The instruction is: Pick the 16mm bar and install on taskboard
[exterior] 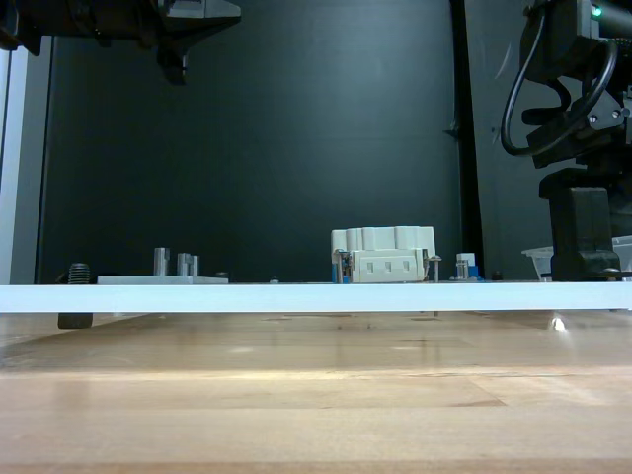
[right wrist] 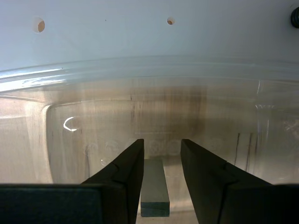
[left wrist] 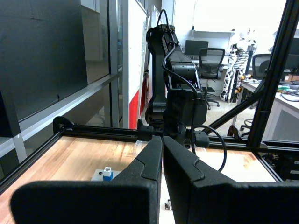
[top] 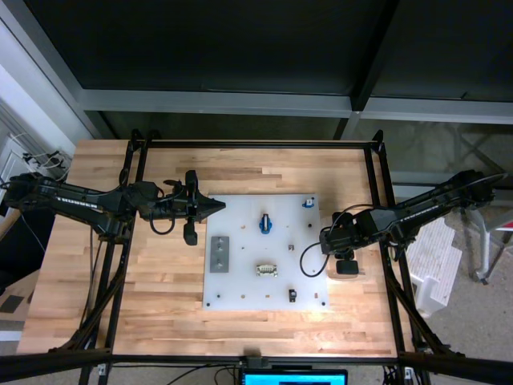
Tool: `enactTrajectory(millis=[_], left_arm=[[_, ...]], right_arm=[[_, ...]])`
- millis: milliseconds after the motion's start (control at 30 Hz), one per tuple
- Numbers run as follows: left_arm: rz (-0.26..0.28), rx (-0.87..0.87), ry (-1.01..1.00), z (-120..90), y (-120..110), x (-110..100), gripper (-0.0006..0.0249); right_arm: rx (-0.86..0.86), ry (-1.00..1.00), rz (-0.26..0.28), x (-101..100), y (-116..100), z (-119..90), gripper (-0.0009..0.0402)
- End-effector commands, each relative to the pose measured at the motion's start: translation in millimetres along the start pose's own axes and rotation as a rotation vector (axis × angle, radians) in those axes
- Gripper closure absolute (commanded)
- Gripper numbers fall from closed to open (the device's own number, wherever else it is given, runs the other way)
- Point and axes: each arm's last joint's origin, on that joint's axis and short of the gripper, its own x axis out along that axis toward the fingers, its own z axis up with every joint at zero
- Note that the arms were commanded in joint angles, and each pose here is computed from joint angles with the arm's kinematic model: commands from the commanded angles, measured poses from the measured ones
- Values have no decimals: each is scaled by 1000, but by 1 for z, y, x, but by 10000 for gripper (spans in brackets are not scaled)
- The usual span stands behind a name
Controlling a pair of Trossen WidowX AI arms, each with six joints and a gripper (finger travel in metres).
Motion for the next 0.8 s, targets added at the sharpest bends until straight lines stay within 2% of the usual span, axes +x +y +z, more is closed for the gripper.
enactTrajectory(millis=[33, 800], left_arm=[[0, 0, 0, 0, 0, 0, 242], [0, 0, 0, 0, 0, 0, 242]], right_arm=[[1, 0, 0, 0, 0, 0, 302], [1, -2, 1, 0, 0, 0, 313]])
